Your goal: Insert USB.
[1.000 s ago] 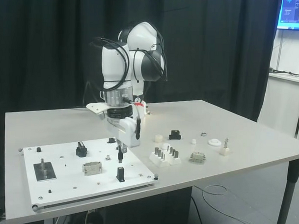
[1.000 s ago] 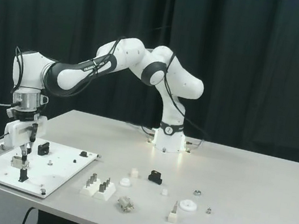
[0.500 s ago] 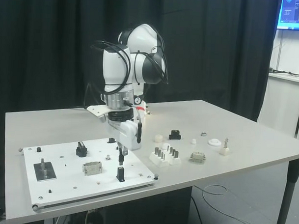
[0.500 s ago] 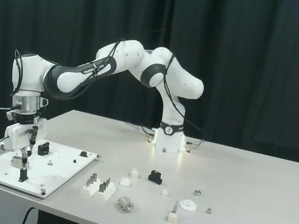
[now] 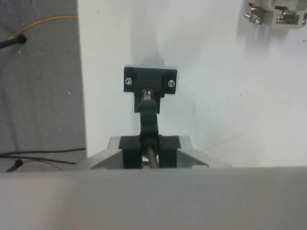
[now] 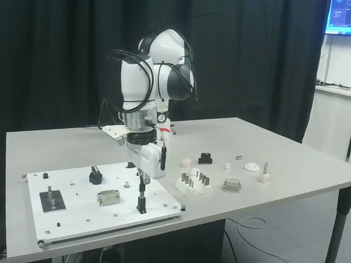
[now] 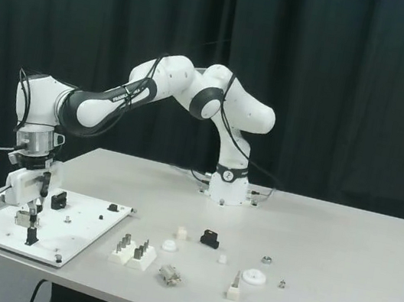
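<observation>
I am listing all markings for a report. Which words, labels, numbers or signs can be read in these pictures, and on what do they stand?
None can be read.
Lettering on the arm's forearm: too small to read.
Round mark on the arm's base: too small to read.
Monitor in the first room view: its content is blurred.

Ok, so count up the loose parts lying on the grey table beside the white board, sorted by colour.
White: 7 (pin blocks, small block, ring, stub, disc, peg block)
Black: 1 (bracket)
Grey: 3 (connector, nut, tiny piece)
Total: 11
</observation>
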`<state>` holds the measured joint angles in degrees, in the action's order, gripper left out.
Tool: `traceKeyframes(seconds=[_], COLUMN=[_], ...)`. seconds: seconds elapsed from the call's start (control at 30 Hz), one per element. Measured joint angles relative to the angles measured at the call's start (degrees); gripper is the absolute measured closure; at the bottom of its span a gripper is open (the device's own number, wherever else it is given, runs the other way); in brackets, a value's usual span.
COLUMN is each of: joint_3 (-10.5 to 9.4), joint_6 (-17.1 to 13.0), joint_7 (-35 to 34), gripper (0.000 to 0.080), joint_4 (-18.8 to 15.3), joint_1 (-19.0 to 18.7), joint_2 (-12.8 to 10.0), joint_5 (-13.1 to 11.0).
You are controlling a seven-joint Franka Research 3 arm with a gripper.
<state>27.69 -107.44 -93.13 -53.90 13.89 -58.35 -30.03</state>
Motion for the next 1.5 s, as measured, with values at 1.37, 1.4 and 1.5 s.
traceKeyframes(seconds=[1.37,1.4,1.5], joint_3=[0.41,0.42,0.45], joint_6=[0.71,0.73,0.77], joint_7=[-0.7,-0.71,-0.72], gripper=[0.0736,0.0736,0.0736], joint_4=[1.48,1.48,1.49], joint_1=[0.08,0.08,0.08], joint_2=[-1.31,-1.31,-1.33], joint_5=[-0.64,-0.67,-0.71])
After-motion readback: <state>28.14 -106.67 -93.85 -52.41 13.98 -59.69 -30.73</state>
